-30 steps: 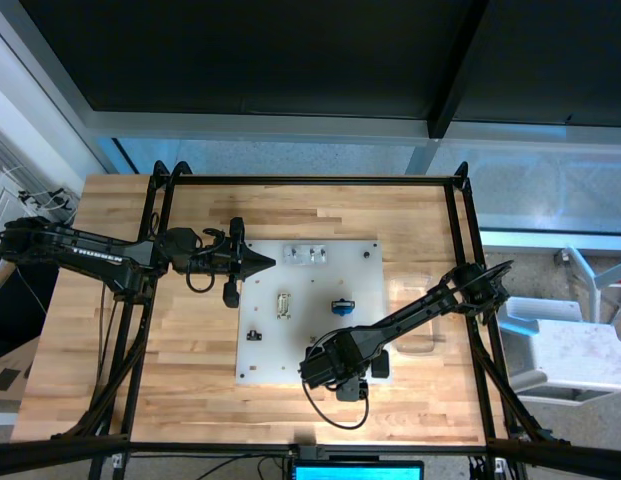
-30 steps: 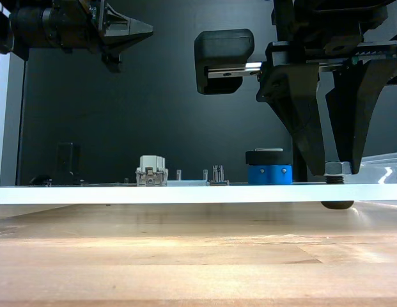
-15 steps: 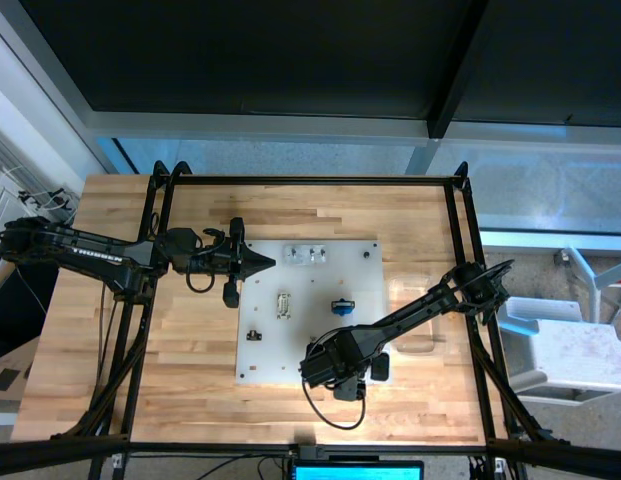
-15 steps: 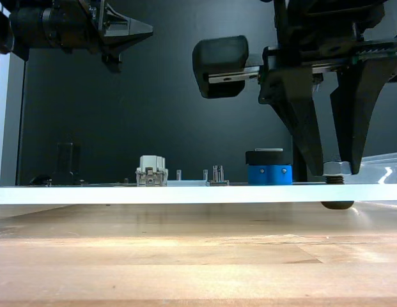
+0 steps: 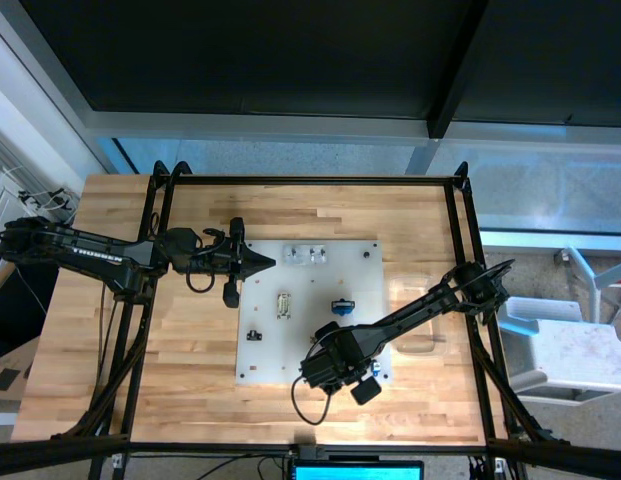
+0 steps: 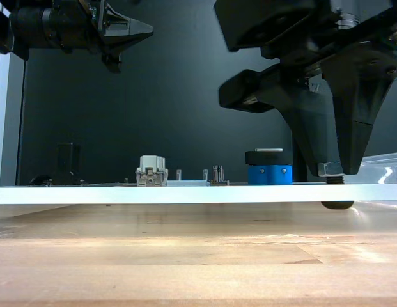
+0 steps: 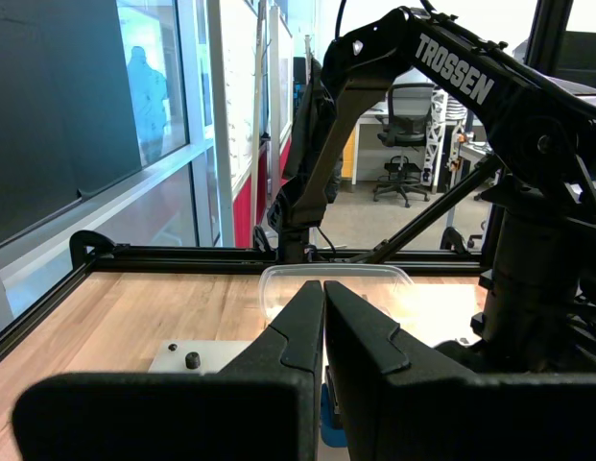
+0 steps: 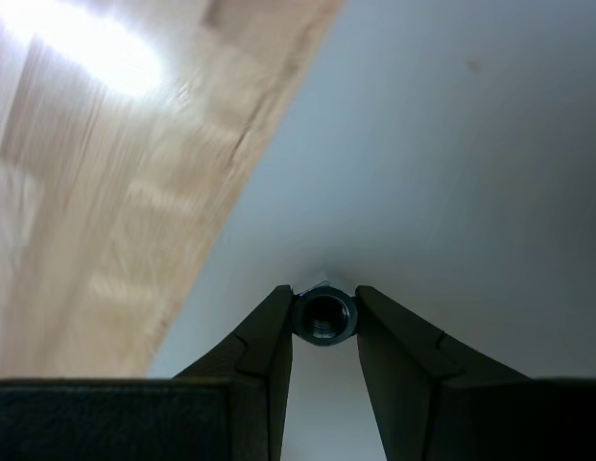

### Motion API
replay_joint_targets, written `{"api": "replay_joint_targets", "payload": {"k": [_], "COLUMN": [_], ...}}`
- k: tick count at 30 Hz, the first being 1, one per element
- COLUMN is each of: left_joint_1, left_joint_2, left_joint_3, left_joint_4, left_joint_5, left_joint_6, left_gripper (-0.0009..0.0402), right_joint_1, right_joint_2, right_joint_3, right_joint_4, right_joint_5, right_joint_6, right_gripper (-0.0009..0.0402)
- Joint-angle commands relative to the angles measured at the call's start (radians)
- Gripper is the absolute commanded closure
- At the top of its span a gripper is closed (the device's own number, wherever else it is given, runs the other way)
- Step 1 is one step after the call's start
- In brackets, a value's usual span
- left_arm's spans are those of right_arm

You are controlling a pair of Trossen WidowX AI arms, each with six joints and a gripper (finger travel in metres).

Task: Pick the M12 fastener and fasten on the M12 threads

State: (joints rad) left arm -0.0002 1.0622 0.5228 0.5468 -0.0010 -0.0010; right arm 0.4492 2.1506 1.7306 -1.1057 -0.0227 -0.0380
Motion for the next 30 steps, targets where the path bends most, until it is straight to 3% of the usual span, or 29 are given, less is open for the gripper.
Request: {"api": "replay_joint_targets", "payload": {"k": [1,5,20,30], "left_joint_1": [0.000,0.000,0.000,0.000], "left_joint_2": [0.000,0.000,0.000,0.000], "left_joint_3": [0.000,0.000,0.000,0.000], "left_joint_4": [0.000,0.000,0.000,0.000], "left_joint_5": [0.000,0.000,0.000,0.000], "left_joint_6": [0.000,0.000,0.000,0.000], "left_gripper": [0.0393,0.0393,0.0393,0.0393], "right_joint_1": [0.000,0.000,0.000,0.000], "right_joint_2": [-0.002,-0.002,-0.003,-0.004], "right_joint_3": [-0.001,-0.001,-0.001,-0.001], "right_joint_4": [-0.008,-0.008,-0.007,-0.006], "right_joint_5": [0.000,0.001,0.003,0.004], "right_joint_6": [0.131,0.296,1.219,1.643], "right_gripper": [0.0366,0.0366,0.0365,0.0366]}}
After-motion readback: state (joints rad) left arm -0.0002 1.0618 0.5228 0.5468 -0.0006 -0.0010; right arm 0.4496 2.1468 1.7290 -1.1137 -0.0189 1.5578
